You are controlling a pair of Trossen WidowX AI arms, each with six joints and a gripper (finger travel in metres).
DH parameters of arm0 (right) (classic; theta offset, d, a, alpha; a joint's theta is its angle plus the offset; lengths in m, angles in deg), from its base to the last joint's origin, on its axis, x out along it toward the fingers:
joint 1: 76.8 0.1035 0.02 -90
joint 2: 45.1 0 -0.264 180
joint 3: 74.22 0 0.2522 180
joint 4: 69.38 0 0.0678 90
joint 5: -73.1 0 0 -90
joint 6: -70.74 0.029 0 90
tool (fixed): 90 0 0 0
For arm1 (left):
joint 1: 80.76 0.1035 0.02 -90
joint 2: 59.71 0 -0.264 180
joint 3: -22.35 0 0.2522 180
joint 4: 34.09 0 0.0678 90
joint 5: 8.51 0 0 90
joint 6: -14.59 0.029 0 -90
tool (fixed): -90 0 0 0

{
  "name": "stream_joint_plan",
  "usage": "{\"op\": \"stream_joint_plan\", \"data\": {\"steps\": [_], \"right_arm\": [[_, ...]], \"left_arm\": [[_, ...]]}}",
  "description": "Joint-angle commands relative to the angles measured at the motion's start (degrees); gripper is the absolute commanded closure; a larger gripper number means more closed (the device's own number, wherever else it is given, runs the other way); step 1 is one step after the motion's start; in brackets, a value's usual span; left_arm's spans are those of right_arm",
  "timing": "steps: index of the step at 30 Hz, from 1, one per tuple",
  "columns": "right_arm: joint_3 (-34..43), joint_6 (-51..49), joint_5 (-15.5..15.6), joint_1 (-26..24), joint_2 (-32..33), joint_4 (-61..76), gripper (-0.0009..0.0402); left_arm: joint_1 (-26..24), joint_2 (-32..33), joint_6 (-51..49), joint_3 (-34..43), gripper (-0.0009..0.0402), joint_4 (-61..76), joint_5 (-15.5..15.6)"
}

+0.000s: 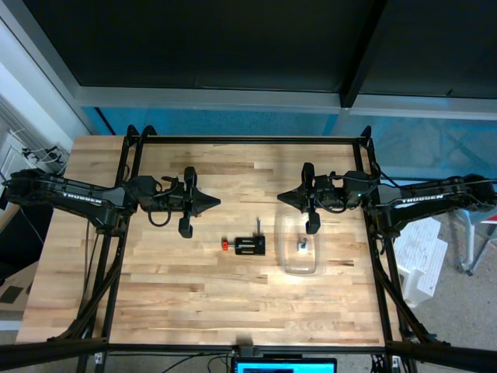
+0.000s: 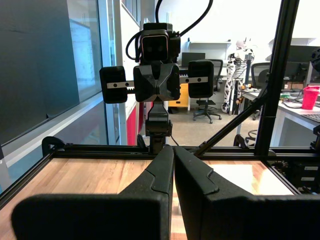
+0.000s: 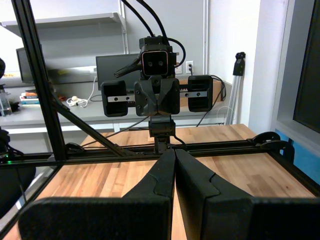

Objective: Pick the usb-c connector and install on the hub

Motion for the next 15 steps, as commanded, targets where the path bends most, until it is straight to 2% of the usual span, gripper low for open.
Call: {"op": "stream_joint_plan", "data": {"steps": [1,10,15], "right_arm": [[0.02,1.62,1.09,0.09,-0.17,0.13,0.0393],[0.04,1.92,1.42,0.26,-6.47,12.48,0.0393],[3.78,1.53,1.14,0.66,-8.04,27.3,0.0393]], "left_arm": [[0.0,0.0,0.02,0.02,0.0393,-0.02,-0.02],[0.02,0.0,0.02,0.02,0.0393,-0.02,-0.02],[0.0,0.0,0.02,0.02,0.0393,-0.02,0.0]]}}
